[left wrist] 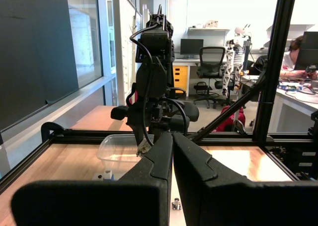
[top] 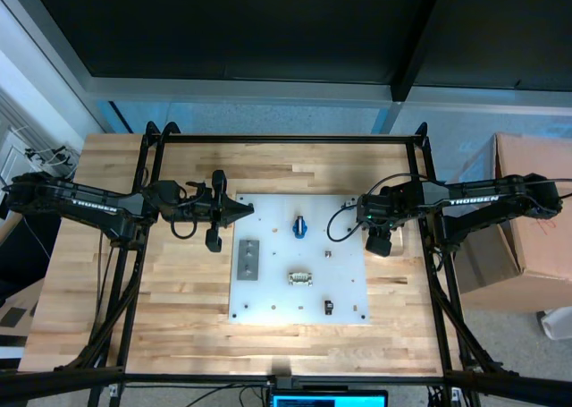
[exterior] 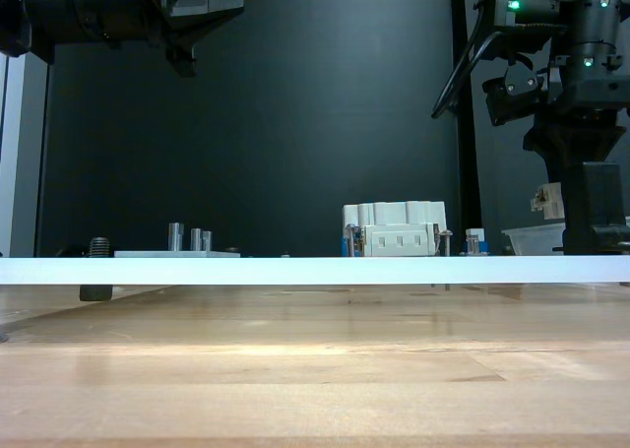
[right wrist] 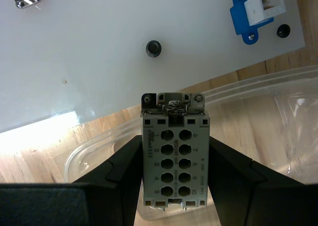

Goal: Remove the HAN10E connector from the taskboard and place in the container

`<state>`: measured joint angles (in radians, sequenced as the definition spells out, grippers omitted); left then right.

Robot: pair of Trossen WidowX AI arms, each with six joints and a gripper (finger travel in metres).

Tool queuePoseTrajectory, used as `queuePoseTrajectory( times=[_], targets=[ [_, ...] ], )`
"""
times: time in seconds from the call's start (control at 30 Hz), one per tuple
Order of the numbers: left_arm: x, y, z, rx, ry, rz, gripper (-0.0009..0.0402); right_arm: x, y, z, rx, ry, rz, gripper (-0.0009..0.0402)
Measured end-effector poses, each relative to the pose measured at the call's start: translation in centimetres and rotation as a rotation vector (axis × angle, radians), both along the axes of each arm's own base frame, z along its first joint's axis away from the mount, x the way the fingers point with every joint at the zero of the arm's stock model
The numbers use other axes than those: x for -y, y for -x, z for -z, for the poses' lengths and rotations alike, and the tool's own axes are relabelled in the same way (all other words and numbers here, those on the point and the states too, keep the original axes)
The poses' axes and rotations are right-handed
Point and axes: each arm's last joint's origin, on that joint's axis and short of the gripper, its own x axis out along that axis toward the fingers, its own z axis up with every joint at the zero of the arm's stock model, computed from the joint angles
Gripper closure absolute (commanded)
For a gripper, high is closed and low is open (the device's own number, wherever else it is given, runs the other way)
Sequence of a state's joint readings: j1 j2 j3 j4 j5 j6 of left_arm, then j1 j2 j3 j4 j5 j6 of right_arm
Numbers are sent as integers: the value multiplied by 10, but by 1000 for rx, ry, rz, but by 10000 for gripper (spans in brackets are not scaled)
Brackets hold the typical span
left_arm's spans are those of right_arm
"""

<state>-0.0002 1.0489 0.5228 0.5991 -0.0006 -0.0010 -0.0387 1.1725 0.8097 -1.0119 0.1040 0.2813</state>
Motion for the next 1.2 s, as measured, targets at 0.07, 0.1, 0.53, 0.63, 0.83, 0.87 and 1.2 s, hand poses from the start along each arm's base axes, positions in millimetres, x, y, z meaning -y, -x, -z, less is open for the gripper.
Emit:
queuePoseTrajectory(
  times=[0.07,0.1,0.53,0.63,0.83,0.87,1.2],
  targets=[
    [0,0,0,0,0,0,393,0,0,0,-2,-1,4,334],
    [0,0,0,-1,0,0,393,0,0,0,-5,-2,7,331],
    [0,0,0,0,0,0,393,-2,16,6,-33,-8,30,318],
    [0,0,0,0,0,0,393,-3,19,9,-41,-10,39,318],
    [0,0,0,0,0,0,393,-3,25,19,-68,-20,104,318],
    [0,0,0,0,0,0,393,-3,26,22,-75,-22,120,318],
    [0,0,0,0,0,0,393,-3,33,43,-81,-34,262,318]
  ],
)
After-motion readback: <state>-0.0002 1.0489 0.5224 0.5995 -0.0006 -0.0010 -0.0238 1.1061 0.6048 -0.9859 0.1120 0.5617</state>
